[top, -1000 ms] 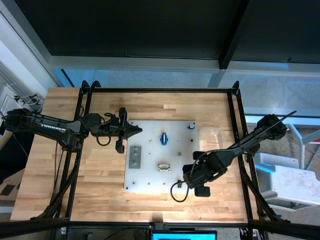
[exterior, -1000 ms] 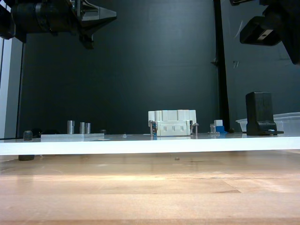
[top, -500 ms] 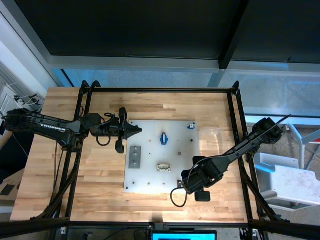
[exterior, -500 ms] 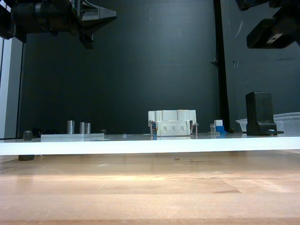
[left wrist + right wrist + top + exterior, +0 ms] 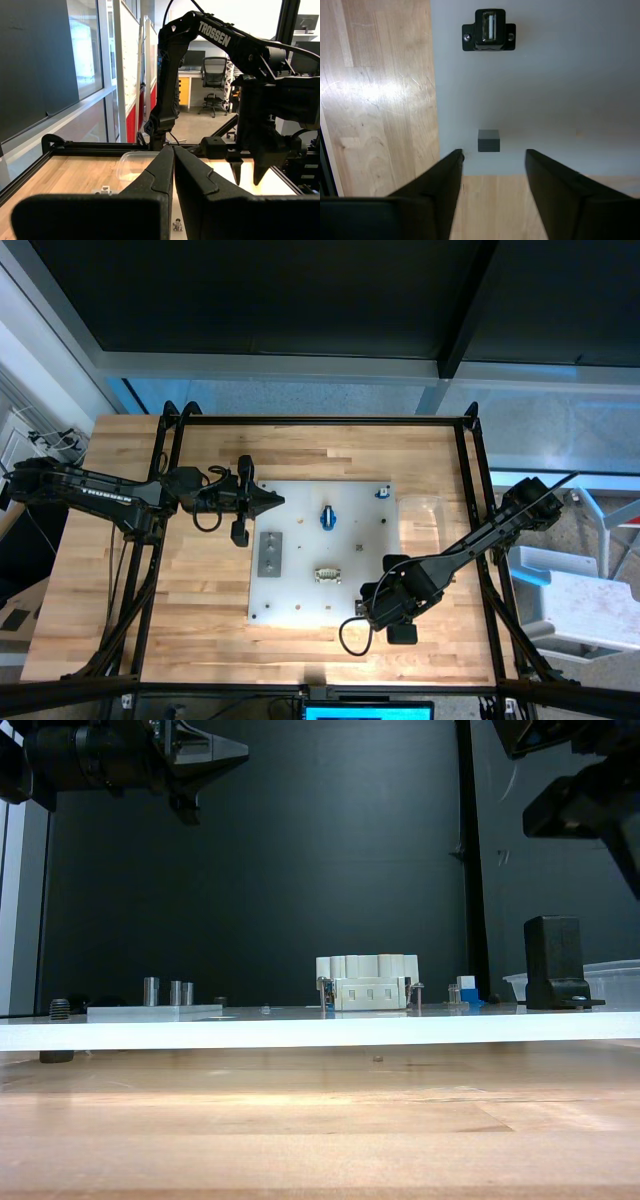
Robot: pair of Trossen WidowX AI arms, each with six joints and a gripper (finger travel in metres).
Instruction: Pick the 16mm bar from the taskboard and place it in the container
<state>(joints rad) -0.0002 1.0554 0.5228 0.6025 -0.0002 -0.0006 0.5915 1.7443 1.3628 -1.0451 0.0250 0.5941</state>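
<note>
The taskboard [image 5: 300,575] is a white plate in the middle of the table. Its near right corner fills the right wrist view, where the 16mm bar [image 5: 488,140] shows as a small dark grey square set in the plate. My right gripper [image 5: 493,152] hangs open above that corner, pointing down, with the bar just ahead of the gap between its fingers [image 5: 445,180]. From above, the right gripper [image 5: 378,608] covers this spot. The clear container [image 5: 422,512] stands beside the board's far right edge. My left gripper [image 5: 278,500] is shut and held high over the board's far left edge.
A black socket block [image 5: 488,30] sits on the plate just beyond the bar. A grey metal block [image 5: 270,552], a blue knob [image 5: 328,517] and a silver connector [image 5: 326,575] also stand on the board. A black frame [image 5: 470,500] rims the table.
My right gripper has moved toward the near edge and slightly left, ending over the board's near right corner. The left arm has not moved.
</note>
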